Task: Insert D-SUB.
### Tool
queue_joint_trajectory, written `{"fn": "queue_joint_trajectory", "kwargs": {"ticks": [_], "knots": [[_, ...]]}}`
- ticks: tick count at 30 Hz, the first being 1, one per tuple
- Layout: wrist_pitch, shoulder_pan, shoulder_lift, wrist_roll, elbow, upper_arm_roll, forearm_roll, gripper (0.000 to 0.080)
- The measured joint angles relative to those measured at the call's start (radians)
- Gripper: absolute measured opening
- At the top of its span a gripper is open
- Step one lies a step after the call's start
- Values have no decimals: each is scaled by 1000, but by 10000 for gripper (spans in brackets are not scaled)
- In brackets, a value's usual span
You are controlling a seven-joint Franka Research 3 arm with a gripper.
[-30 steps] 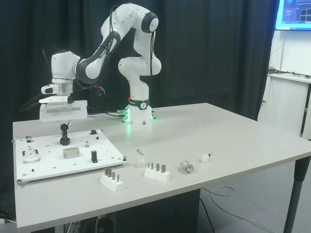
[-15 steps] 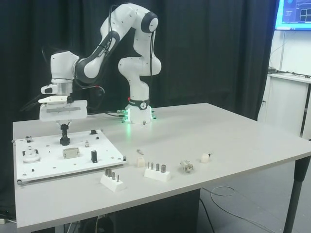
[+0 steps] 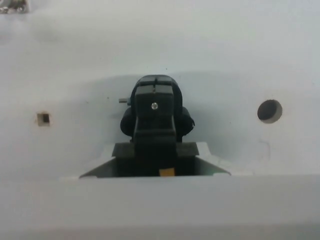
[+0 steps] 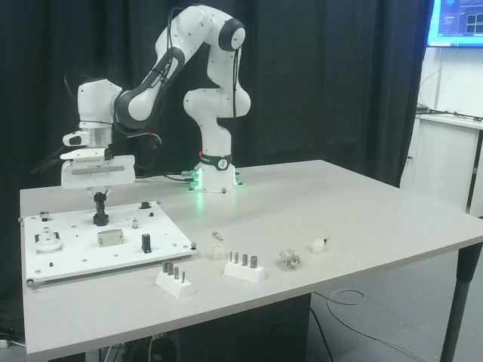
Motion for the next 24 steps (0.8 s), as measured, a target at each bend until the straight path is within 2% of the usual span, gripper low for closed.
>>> {"fn": "queue_joint_trajectory", "kwargs": {"ticks": [10, 24], "knots": [[-1, -4, -4, -14, -4, -1, 22, 153], [-1, -4, -5, -16, -4, -1, 26, 153]]}}
